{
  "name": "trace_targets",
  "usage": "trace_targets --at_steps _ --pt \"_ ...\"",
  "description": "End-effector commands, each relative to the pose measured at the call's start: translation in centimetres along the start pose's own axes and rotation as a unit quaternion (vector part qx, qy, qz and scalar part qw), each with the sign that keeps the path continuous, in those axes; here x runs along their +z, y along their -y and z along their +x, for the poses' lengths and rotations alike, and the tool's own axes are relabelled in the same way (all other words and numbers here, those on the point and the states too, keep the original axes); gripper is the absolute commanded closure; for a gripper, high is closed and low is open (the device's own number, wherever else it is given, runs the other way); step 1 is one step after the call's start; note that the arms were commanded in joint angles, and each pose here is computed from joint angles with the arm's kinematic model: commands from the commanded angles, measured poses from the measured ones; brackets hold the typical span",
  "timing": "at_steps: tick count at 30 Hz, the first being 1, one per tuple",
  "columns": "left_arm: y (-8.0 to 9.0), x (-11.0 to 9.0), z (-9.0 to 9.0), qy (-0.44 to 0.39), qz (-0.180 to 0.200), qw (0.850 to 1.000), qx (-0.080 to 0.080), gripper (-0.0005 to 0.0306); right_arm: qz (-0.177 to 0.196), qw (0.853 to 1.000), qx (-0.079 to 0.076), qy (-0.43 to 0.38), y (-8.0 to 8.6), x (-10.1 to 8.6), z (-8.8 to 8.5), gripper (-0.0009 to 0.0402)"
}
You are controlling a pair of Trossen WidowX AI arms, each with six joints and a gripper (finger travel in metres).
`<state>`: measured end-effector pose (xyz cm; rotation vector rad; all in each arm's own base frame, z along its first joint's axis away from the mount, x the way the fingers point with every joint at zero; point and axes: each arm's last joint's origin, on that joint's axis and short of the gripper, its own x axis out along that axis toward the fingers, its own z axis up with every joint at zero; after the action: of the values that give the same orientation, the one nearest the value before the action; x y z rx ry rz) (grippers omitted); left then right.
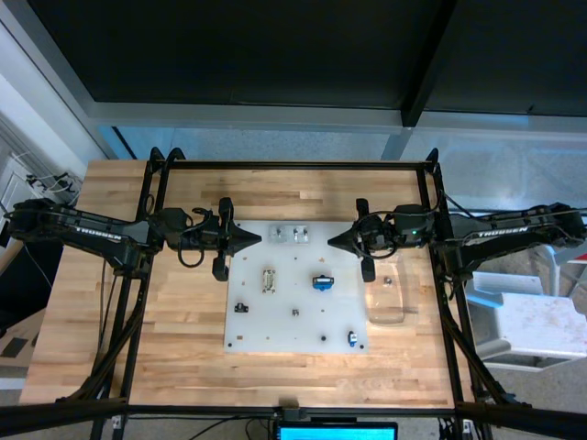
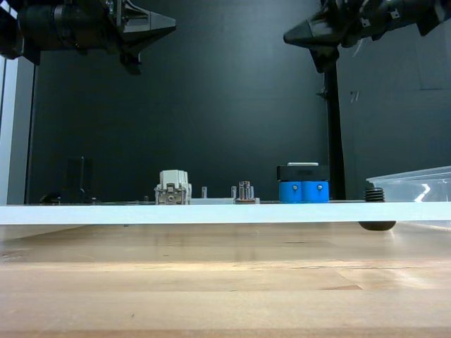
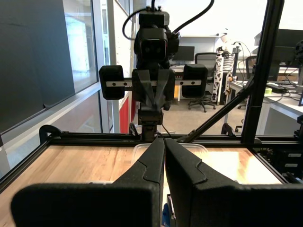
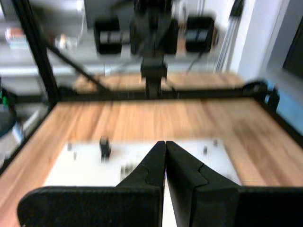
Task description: Pick the M12 fastener and fasten on the M12 threads
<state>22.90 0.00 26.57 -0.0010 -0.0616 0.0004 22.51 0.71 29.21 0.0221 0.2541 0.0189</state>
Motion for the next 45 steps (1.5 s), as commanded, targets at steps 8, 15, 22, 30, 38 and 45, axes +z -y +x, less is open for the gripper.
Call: trace_targets --at_steps 8,15,22,30,38,45 --pt "0.0 0.0 0.0 0.000 0.000 1.000 0.000 0.0300 -0.040 0.988 0.023 -0.145 -0.2 1.3 -1.7 0.0393" --pt "0.0 0.0 0.0 0.000 0.000 1.000 0.000 0.0300 -0.075 0.966 0.038 -0.245 -0.2 1.9 -3.5 0.0393" --pt "0.0 0.0 0.0 0.000 0.000 1.000 0.000 0.0300 -0.122 0.932 0.067 -0.335 -0.2 1.4 -4.6 0.0393" --pt "0.0 0.0 0.0 0.000 0.000 1.000 0.000 0.0300 -0.179 0.873 0.113 -0.440 -0.3 -0.4 -5.0 0.0393" --pt "0.0 0.0 0.0 0.000 0.000 1.000 0.000 0.0300 -0.224 0.813 0.158 -0.513 -0.4 -1.7 -4.4 0.0393" --pt "0.0 0.0 0.0 0.000 0.000 1.000 0.000 0.0300 -0.349 0.744 0.224 -0.523 -1.3 -2.4 -3.7 0.0393"
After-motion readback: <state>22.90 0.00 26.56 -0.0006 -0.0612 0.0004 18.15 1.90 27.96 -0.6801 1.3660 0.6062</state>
